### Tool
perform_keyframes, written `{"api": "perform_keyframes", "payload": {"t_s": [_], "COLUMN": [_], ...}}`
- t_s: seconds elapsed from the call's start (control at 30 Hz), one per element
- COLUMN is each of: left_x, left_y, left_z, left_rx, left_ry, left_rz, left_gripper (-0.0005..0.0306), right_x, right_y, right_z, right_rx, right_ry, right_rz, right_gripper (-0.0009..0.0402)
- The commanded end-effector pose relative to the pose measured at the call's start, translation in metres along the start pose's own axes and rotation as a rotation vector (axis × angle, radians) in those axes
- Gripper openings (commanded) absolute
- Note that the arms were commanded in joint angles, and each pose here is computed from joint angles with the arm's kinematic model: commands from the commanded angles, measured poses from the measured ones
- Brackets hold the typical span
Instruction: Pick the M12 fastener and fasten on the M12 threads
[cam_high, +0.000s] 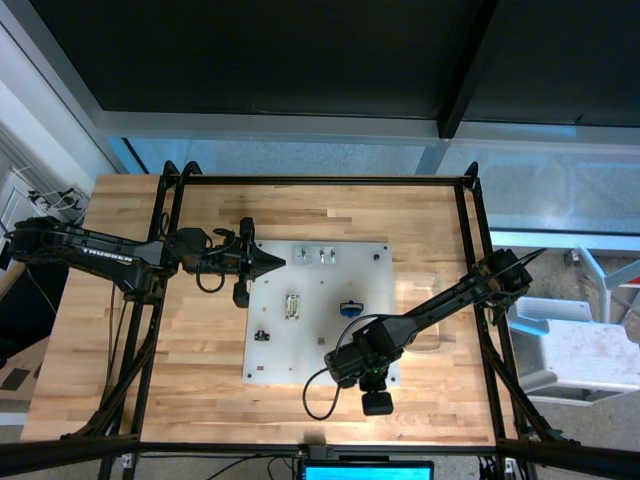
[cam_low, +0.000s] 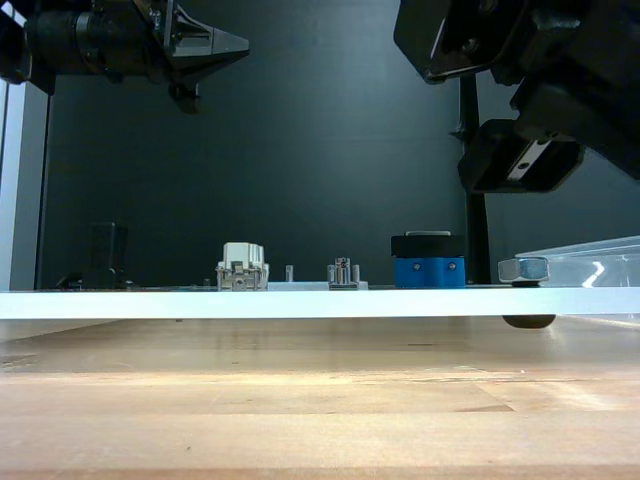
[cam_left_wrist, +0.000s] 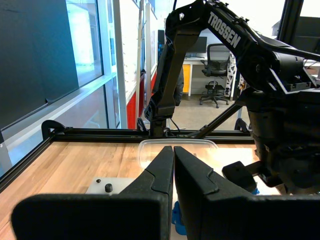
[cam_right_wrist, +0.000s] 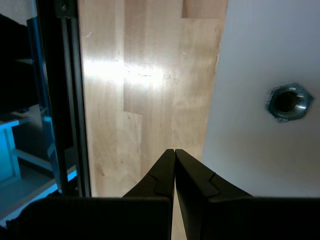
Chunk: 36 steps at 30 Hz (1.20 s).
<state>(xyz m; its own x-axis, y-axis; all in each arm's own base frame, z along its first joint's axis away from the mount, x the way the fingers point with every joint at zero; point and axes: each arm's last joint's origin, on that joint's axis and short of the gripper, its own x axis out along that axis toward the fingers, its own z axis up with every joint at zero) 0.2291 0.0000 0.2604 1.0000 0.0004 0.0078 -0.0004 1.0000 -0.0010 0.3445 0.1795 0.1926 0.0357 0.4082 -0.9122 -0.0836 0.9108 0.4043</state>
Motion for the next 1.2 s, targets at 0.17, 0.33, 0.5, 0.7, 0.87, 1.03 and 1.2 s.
{"api": "perform_keyframes", "payload": {"t_s": [0.17,0.33,0.5,0.7,0.87,1.03,1.2], "left_x": [0.0,0.0,0.0,0.0,0.0,0.0,0.0], "left_y": [0.0,0.0,0.0,0.0,0.0,0.0,0.0], "left_z": [0.0,0.0,0.0,0.0,0.0,0.0,0.0], "left_rx": [0.0,0.0,0.0,0.0,0.0,0.0,0.0], "left_ry": [0.0,0.0,0.0,0.0,0.0,0.0,0.0], "left_rz": [0.0,0.0,0.0,0.0,0.0,0.0,0.0], "left_gripper": [0.0,0.0,0.0,0.0,0.0,0.0,0.0], "right_x": [-0.006,-0.014,-0.009,0.002,0.002,0.004,0.001], "right_y": [-0.002,-0.004,-0.007,-0.01,-0.009,-0.004,0.0], "right_z": [-0.001,-0.001,0.002,0.006,0.007,0.005,0.002], "right_rx": [0.023,0.018,0.02,0.019,0.016,-0.012,-0.061], "right_ry": [-0.046,-0.126,-0.142,-0.137,-0.146,-0.066,-0.004], "right_rz": [-0.127,-0.299,-0.344,-0.35,-0.345,-0.16,-0.029], "right_gripper": [0.0,0.0,0.0,0.0,0.0,0.0,0.0]}}
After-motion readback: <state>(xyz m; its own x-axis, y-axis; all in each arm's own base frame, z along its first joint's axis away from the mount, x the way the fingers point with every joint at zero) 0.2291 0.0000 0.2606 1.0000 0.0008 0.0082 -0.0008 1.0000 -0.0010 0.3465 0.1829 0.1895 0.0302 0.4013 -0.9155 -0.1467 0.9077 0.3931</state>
